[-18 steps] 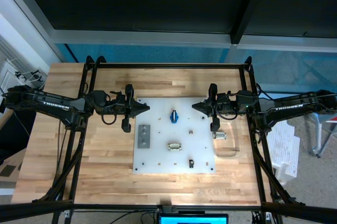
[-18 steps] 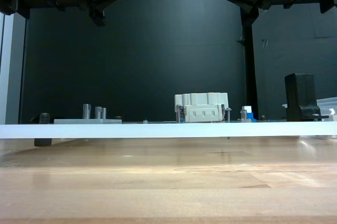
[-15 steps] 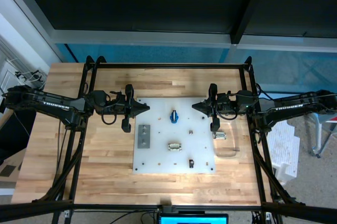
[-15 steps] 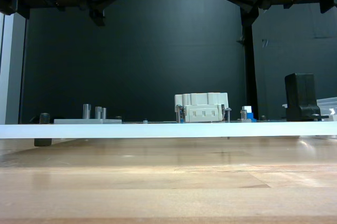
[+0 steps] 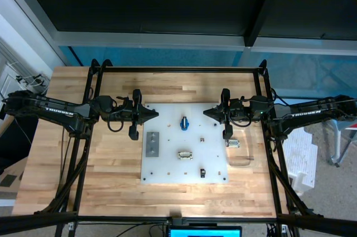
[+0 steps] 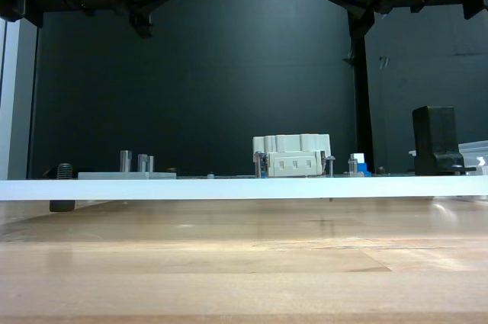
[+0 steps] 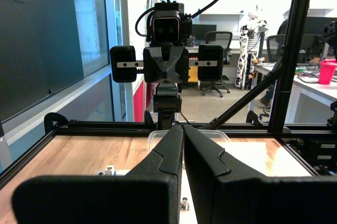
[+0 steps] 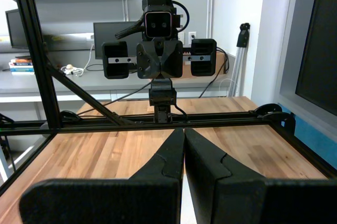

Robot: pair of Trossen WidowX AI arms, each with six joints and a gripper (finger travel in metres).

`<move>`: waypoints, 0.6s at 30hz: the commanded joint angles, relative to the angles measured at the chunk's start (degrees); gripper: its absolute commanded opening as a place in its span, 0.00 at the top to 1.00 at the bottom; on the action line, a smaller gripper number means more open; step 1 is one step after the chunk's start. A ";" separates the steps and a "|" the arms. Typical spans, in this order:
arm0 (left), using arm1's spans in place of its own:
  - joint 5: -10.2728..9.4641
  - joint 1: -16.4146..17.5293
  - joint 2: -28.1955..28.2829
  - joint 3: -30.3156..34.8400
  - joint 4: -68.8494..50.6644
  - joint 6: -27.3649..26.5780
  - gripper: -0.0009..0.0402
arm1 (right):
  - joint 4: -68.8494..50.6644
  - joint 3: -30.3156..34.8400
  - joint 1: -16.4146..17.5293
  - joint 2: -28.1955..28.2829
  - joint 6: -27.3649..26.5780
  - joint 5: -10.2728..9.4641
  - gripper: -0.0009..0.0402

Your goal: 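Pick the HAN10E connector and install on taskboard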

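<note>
HAN10E connector (image 5: 233, 143) lies beside the taskboard (image 5: 167, 165), below right gripper (image 5: 207, 112) and left gripper (image 5: 155, 113) hovering, fingers (image 8: 169, 159) pressed together.

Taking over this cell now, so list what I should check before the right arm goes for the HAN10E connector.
1. HAN10E connector lies uncovered in the clear tray, just right of the taskboard: ok.
2. Right gripper ready to grasp: raised above the taskboard's far side, fingers shut, must open first: not ok.
3. Left gripper out of the route: raised at the far left, shut: ok.
4. Beige socket on the taskboard unobstructed: ok.
5. Connector's orientation for insertion: cannot tell.
</note>
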 commanded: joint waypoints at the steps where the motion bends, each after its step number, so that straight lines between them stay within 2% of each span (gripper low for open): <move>1: 0.02 0.00 0.00 0.00 0.02 0.00 0.98 | -0.09 0.00 0.00 -0.02 2.93 -0.04 0.98; 5: 0.02 0.00 0.00 0.00 0.02 0.00 0.98 | -4.79 1.22 0.02 -0.04 3.80 -0.02 0.98; 18: 0.02 0.00 0.00 0.00 0.00 0.00 0.98 | -49.20 17.11 0.17 0.02 5.14 -0.04 0.98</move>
